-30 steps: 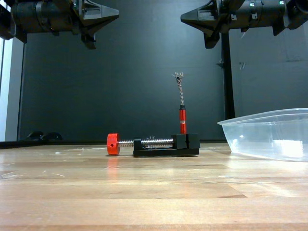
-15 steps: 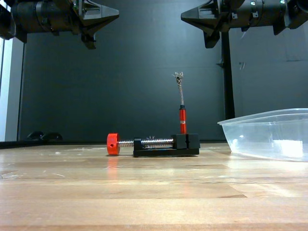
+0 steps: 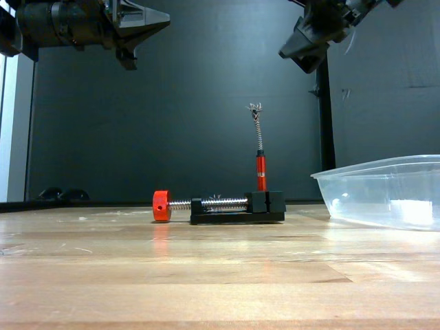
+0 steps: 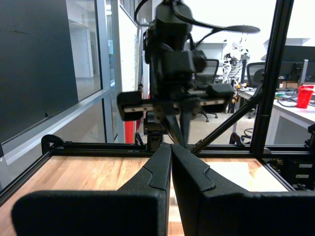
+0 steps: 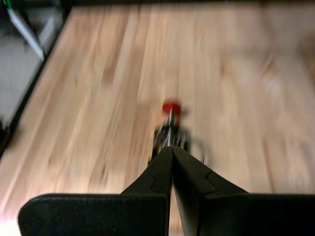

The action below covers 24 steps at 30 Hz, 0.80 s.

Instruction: Remove the RCA connector from the receptacle and place in the container

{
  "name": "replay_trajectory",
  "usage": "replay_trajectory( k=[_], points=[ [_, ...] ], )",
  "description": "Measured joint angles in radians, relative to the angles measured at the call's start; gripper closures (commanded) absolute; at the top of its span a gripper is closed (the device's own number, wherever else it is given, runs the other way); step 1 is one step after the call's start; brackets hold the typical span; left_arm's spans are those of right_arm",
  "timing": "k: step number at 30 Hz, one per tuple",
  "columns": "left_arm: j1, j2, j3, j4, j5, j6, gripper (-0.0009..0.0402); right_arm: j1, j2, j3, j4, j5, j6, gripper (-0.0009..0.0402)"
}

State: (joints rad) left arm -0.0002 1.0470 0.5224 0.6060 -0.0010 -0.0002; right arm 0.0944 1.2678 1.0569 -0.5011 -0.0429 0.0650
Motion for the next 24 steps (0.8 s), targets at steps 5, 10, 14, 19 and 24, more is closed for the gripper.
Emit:
replay_trajectory(
  k=[5, 10, 14, 19, 24],
  points=[
    [0.0, 0.0, 0.0, 0.0, 0.0, 0.0, 0.0393, 0.04, 0.124, 0.126, -0.195, 0.09, 0.026, 0.0381],
    [0.0, 0.0, 0.0, 0.0, 0.0, 0.0, 0.0393, 0.048, 0.239, 0.224, -0.3, 0.148, 0.068, 0.0311],
    [0.0, 0.0, 0.0, 0.0, 0.0, 0.0, 0.0393, 0.051, 0.321, 0.291, -0.346, 0.164, 0.095, 0.0242],
    [0.0, 0.0, 0.0, 0.0, 0.0, 0.0, 0.0393, 0.056, 0.417, 0.37, -0.389, 0.166, 0.117, 0.0184],
    [0.0, 0.0, 0.0, 0.0, 0.0, 0.0, 0.0393, 0.064, 0.492, 0.42, -0.403, 0.167, 0.121, 0.016]
  ],
)
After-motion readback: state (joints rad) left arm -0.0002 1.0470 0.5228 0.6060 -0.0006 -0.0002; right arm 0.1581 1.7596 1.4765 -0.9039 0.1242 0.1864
